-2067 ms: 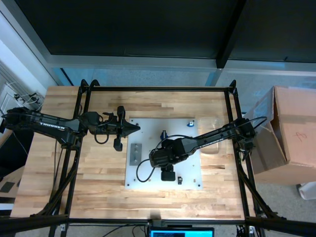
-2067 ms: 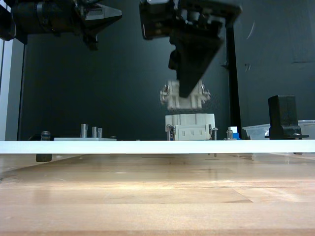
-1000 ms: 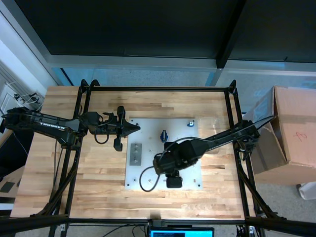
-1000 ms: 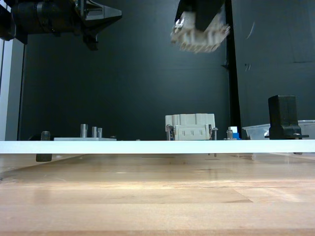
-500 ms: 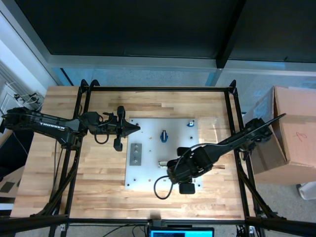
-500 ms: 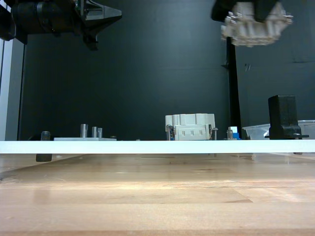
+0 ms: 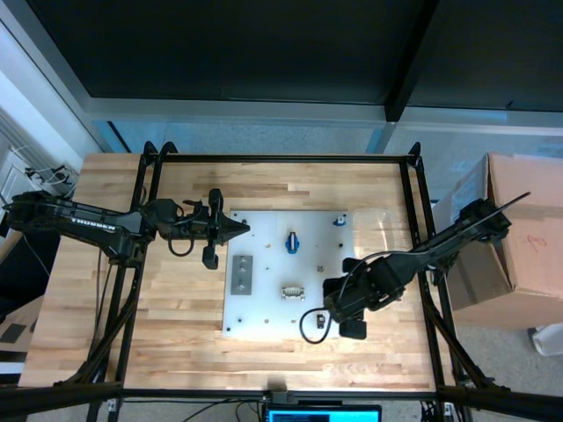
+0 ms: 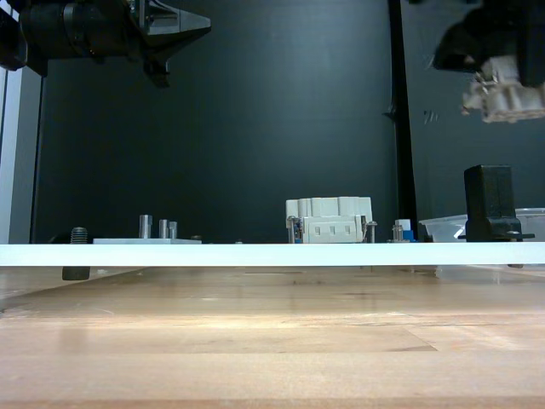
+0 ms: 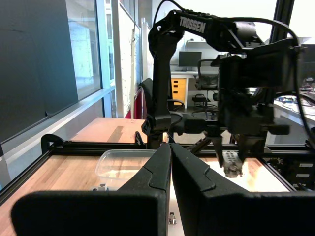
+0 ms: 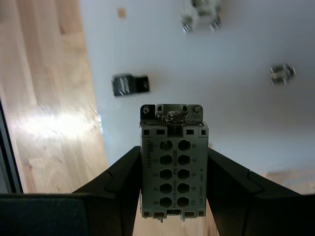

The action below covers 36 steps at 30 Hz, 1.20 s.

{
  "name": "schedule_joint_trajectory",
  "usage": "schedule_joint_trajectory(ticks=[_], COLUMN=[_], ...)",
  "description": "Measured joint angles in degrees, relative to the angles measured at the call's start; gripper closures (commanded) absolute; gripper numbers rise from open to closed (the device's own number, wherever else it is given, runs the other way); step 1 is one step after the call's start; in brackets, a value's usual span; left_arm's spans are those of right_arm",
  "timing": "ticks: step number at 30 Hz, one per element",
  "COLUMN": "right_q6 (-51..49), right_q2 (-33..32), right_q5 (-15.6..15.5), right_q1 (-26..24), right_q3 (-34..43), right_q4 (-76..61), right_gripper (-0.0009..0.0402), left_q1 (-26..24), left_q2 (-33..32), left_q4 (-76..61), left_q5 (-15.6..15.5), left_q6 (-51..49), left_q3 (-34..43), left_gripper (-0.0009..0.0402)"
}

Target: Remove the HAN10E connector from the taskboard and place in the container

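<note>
Black fingers (image 10: 123, 169) of the right gripper (image 10: 173, 153) clamp the HAN10E connector (image 10: 173, 172) from both sides. The connector is a pale grey block that turns two columns of five numbered holes toward the wrist camera, with a screw in the metal bracket at its end. It is held in the air, clear of its seat and touching nothing but the fingers.

In the low view the connector (image 8: 504, 98) hangs high above a black block (image 8: 490, 200) on the white taskboard (image 8: 213, 254). It is well to the right of the grey mating housing (image 8: 329, 220), which stands bolted to the board. From above, the right gripper (image 7: 341, 306) is over the board's near right corner, with the housing (image 7: 293, 291) just to its left.

The clear plastic container (image 7: 376, 230) lies on the wooden table (image 7: 176, 316) beside the board's far right edge, well apart from the connector. A blue part (image 7: 292, 242) sits near the board's far side, and a grey metal plate with pegs (image 7: 240, 274) lies along its left side.

The left gripper (image 7: 237, 227) hovers at the board's far left corner, its fingers pressed together on nothing. In the low view it is high above the table. A cardboard box (image 7: 519, 237) stands off the table's right edge.
</note>
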State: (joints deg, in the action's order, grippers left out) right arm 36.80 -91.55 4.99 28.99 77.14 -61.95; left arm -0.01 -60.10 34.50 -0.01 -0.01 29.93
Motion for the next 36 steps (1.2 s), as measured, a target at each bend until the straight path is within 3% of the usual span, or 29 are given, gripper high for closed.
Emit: schedule_joint_trajectory(ticks=[10,15,29,36], right_q6=[10.2,18.1,42.6,47.8], right_q2=[7.6,10.8,15.5,15.5], right_q5=[0.5,2.8,3.0,3.5], right_q1=[1.0,2.8,12.5,17.2], right_q3=[-8.3,-11.8,-20.3,-21.2], right_q4=[-0.2,-1.6,-2.4,-2.1], right_gripper=[0.0379,0.0379,0.0379,0.0379], left_q1=[0.0,0.0,0.0,0.0], left_q2=[0.0,0.0,0.0,0.0], left_q4=[0.0,0.0,0.0,0.0], left_q5=[0.0,0.0,0.0,0.0], left_q6=[0.0,0.0,0.0,0.0], left_q3=[0.0,0.0,0.0,0.0], left_gripper=[0.0393,0.0393,0.0393,0.0393])
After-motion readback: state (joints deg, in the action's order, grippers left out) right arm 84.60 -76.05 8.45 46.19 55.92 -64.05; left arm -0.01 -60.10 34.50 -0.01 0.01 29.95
